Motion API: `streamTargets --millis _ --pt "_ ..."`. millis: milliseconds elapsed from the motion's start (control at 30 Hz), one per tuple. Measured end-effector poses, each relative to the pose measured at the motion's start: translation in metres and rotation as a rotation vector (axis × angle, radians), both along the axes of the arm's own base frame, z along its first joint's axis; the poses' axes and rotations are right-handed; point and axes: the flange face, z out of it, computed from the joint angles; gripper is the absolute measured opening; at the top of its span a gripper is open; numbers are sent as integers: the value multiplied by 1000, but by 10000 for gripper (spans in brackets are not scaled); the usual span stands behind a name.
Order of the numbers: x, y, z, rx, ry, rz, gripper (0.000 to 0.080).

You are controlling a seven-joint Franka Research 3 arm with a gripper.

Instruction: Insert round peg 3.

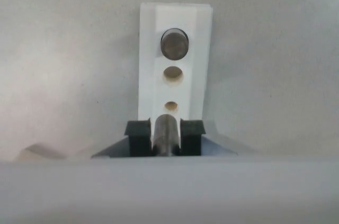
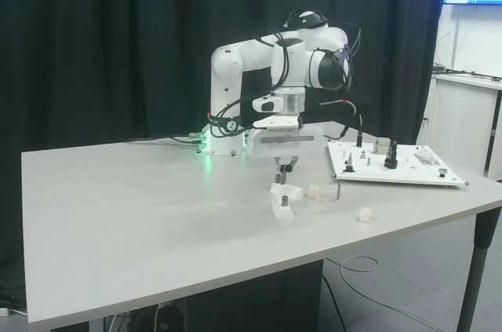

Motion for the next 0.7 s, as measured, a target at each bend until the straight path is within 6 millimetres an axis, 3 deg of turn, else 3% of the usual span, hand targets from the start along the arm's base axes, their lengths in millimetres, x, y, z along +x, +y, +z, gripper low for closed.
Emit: streamTargets --millis 700 --pt "-2 1 1 -1 -2 -1 114"
